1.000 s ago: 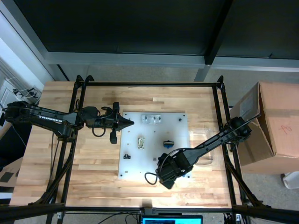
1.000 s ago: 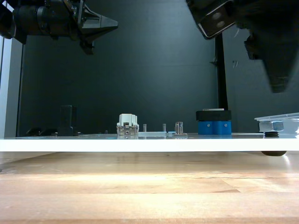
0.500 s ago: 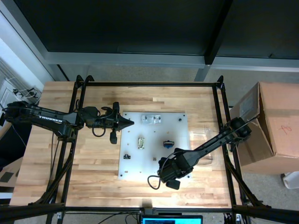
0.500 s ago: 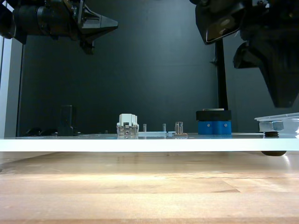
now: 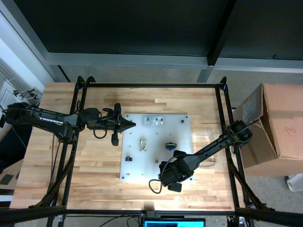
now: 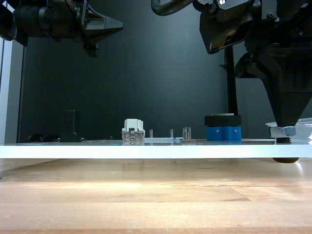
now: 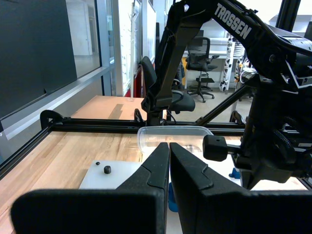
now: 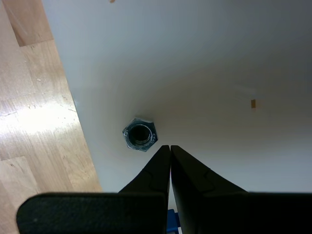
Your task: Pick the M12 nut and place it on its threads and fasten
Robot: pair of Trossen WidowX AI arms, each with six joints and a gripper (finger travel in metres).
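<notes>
Over the board's [image 6: 146,150] near right edge, your right claw [image 6: 287,123] has lowered, closed and empty, just above the nut [image 6: 282,131] on its stud [image 6: 282,140]; I judge tightening remains. Left claw [image 6: 120,23] hangs closed, far left.

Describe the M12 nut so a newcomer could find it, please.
On the white board, at its near right edge, below the shut right pincer, far from the left pincer at its left edge, the nut sits on its ribbed stud. It alone is a silver hexagon.

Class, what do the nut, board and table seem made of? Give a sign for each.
Nut, on its stud: likely steel, silver glint. Board: probably plastic, smooth matte white. Table: wood, visible grain. Right gripper hangs shut close by the nut; left gripper shut over the board's left edge.
</notes>
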